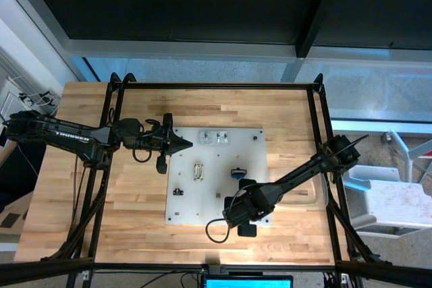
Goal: Pick the M12 fastener and fasten on the M12 threads
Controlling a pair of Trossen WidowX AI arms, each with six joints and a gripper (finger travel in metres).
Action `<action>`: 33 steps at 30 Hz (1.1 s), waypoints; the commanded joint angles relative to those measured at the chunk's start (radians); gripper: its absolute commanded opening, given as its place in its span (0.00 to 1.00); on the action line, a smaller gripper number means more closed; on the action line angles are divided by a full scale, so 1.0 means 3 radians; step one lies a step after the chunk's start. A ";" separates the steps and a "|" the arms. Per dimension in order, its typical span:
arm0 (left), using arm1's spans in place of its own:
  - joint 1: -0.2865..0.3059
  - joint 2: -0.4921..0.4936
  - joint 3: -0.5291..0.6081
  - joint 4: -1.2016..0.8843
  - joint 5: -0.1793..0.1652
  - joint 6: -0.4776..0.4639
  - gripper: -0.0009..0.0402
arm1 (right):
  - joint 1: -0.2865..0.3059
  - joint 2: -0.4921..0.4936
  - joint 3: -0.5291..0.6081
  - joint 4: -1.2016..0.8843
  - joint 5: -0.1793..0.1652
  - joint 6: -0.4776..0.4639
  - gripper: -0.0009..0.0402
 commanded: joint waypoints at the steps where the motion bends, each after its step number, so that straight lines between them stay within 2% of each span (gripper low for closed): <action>1: 0.0001 0.0001 0.0000 0.0000 0.0001 0.0000 0.02 | 0.0003 -0.0008 0.0001 0.0033 -0.0280 -0.0011 0.02; 3: 0.0000 0.0001 0.0000 -0.0001 0.0001 0.0000 0.02 | 0.0001 -0.0029 0.0001 0.0066 -0.0558 -0.0060 0.02; 5: 0.0000 0.0001 0.0000 -0.0001 0.0001 0.0000 0.02 | 0.0003 -0.0055 0.0000 0.0089 -0.0778 -0.0172 0.02; 7: 0.0001 0.0001 0.0000 0.0000 0.0003 0.0000 0.02 | 0.0004 -0.0084 0.0000 0.0090 -0.0888 -0.0262 0.02; 9: 0.0000 0.0001 0.0000 -0.0001 0.0001 0.0000 0.02 | 0.0005 -0.0108 0.0000 0.0080 -0.0888 -0.0298 0.02; 11: 0.0000 0.0001 0.0000 -0.0001 0.0001 0.0000 0.02 | 0.0003 -0.0116 0.0000 0.0046 -0.0842 -0.0287 0.02; 13: 0.0000 0.0001 0.0000 0.0000 0.0001 0.0000 0.02 | 0.0003 -0.0121 0.0000 0.0000 -0.0732 -0.0286 0.02; 18: 0.0000 0.0001 0.0000 -0.0001 0.0003 0.0000 0.02 | 0.0000 -0.0146 0.0000 -0.0025 -0.0295 -0.0207 0.02; 22: 0.0000 0.0001 0.0000 0.0000 0.0001 0.0000 0.02 | -0.0001 -0.0149 0.0000 -0.0029 -0.0172 -0.0188 0.02; 26: 0.0000 0.0001 0.0000 0.0000 0.0001 0.0000 0.02 | -0.0001 -0.0149 -0.0014 -0.0036 0.0075 -0.0088 0.02; 29: 0.0000 0.0001 0.0000 -0.0001 0.0003 0.0000 0.02 | -0.0003 -0.0149 -0.0032 -0.0031 0.0102 -0.0047 0.02; 31: 0.0000 0.0001 0.0000 -0.0001 0.0001 0.0000 0.02 | -0.0001 -0.0149 -0.0058 -0.0022 0.0163 -0.0031 0.02; 33: 0.0000 0.0001 0.0000 0.0000 0.0001 0.0000 0.02 | -0.0001 -0.0149 -0.0081 0.0001 0.0159 -0.0024 0.02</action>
